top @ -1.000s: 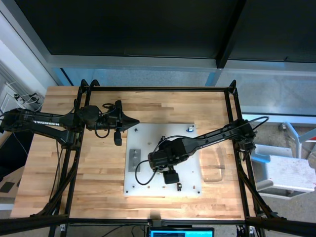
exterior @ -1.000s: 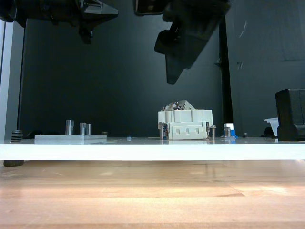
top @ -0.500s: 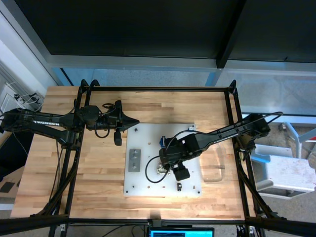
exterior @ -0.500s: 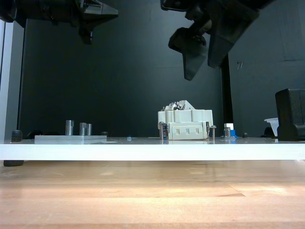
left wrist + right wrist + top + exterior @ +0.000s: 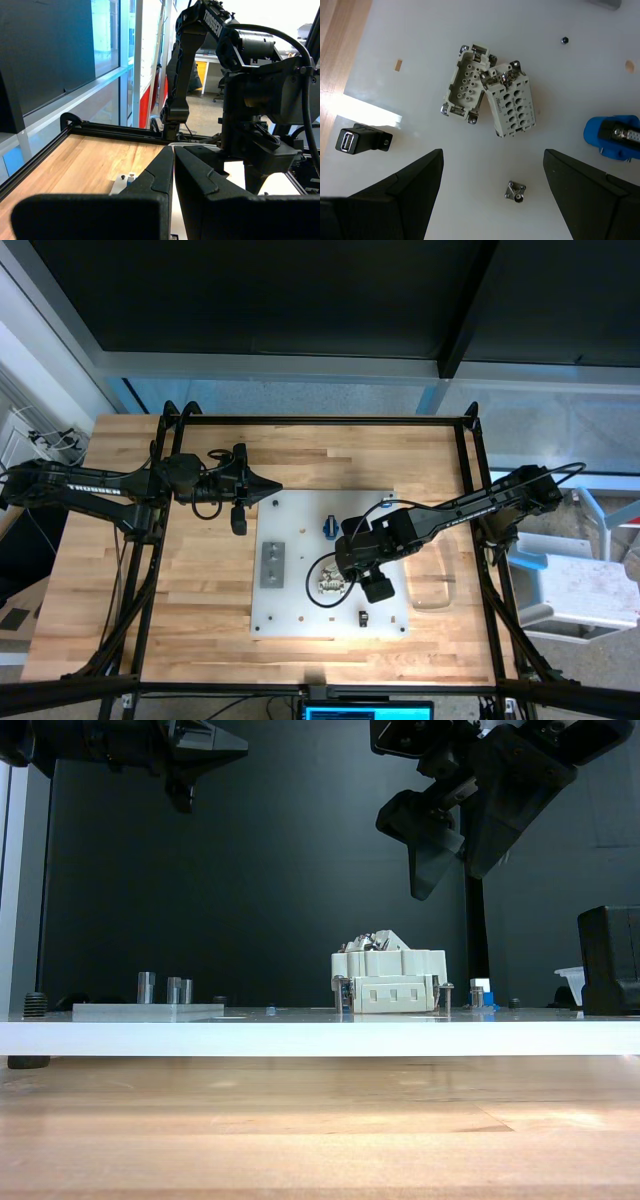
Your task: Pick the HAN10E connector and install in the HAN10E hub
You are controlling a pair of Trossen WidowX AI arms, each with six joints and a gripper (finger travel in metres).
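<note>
The right tool (image 5: 491, 152) hangs above the white board (image 5: 300, 615), its fingers (image 5: 405, 195) spread wide apart with nothing between them. From bench level it sits high over the beige parts, offset toward the right edge of the board, with open air beneath it.

Below the spread fingers the HAN10E hub (image 5: 465, 82) lies on the board with its pin-patterned face up and its metal tabs at both ends. The HAN10E connector (image 5: 510, 100) lies askew beside it. The two touch, one end of the connector lapping over the hub's long side. The connector is not seated in the hub. The pair lies about midway across the board, somewhat toward its near edge.

A small silvery square fitting (image 5: 515, 191) lies near the connector's free end. A blue part (image 5: 329, 527) stands toward the board's far edge. A small black part (image 5: 365, 618) sits close to the near edge, and a grey metal block (image 5: 272, 564) close to the left edge. None of them lies between the right tool and the connector.

The left tool (image 5: 268, 486) hovers over the bench (image 5: 200, 570) beside the board's far-left corner. Its fingers are pressed together on nothing, well apart from the hub.
</note>
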